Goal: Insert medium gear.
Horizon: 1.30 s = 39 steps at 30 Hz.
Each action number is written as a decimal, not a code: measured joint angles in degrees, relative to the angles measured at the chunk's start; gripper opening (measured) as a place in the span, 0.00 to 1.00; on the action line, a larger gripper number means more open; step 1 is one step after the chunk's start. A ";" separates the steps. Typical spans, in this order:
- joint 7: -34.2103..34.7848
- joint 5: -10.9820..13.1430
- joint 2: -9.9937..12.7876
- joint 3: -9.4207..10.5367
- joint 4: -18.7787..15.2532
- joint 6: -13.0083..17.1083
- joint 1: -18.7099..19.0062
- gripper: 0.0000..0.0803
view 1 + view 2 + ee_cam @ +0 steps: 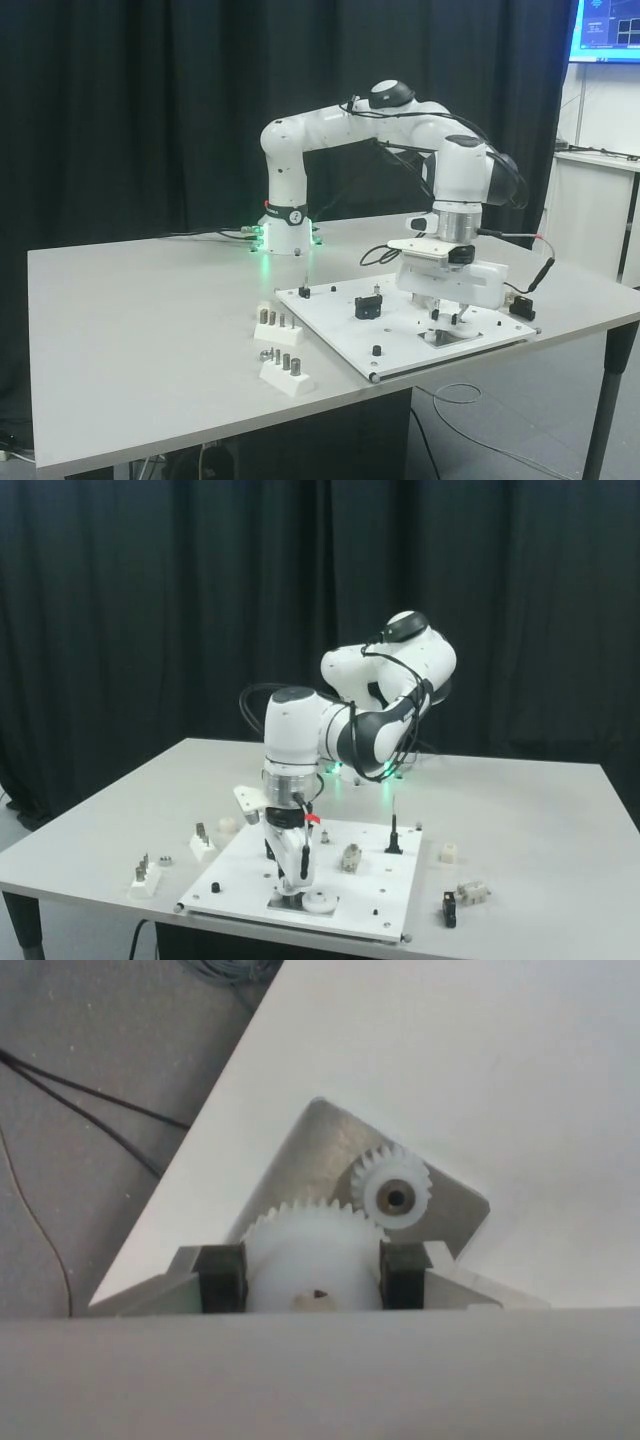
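The hand (312, 1278) is clamped on the medium gear (305, 1250): its two black finger pads (221, 1278) press the opposite flanks of the gear's raised hub, with the jaws parted only as far as that hub is wide. The gear is white, apparently plastic, round with fine even teeth along its rim and a small dark bore at its centre.

The gear sits low over the grey metal plate (310, 1150), a matt, smooth inset with rounded corners let into the white board (480, 1070). Whether the gear is fully seated on the plate or just above it cannot be told from the wrist view. Just beside it on the same plate stands the small gear (392, 1192), also white and toothed, with a grey metal shaft showing through its dark centre hole. The teeth of the two gears meet or nearly meet at their near edges.

In the first room view the arm (400, 115) reaches down to the plate at the board's front edge, hand pointing straight down. The board is flat, square and carries several small black fittings (369, 305). To the side of the board on the grey desk (140, 310) stand two white blocks (285, 372) holding upright grey metal pegs.
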 joint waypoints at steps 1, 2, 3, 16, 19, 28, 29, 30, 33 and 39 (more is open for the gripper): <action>0.00 0.00 0.02 0.06 0.00 0.00 0.00 0.35; 0.00 0.00 0.04 0.11 0.00 0.00 0.00 0.35; 0.00 0.00 0.06 0.17 0.00 0.00 0.00 0.35; 0.00 -0.14 0.13 0.41 -0.04 -0.32 0.02 0.35; -0.05 -0.30 0.13 0.33 -0.04 -0.78 0.08 0.35; -0.59 -0.48 0.09 0.15 -0.03 -1.95 0.26 0.35; -0.62 -0.48 0.09 0.14 -0.03 -2.03 0.29 0.35; -0.65 -0.48 0.09 0.12 -0.03 -2.09 0.32 0.35; -0.70 -0.49 0.09 0.10 -0.03 -2.16 0.41 0.35; -1.05 -0.53 0.10 0.09 -0.03 -2.11 0.46 0.35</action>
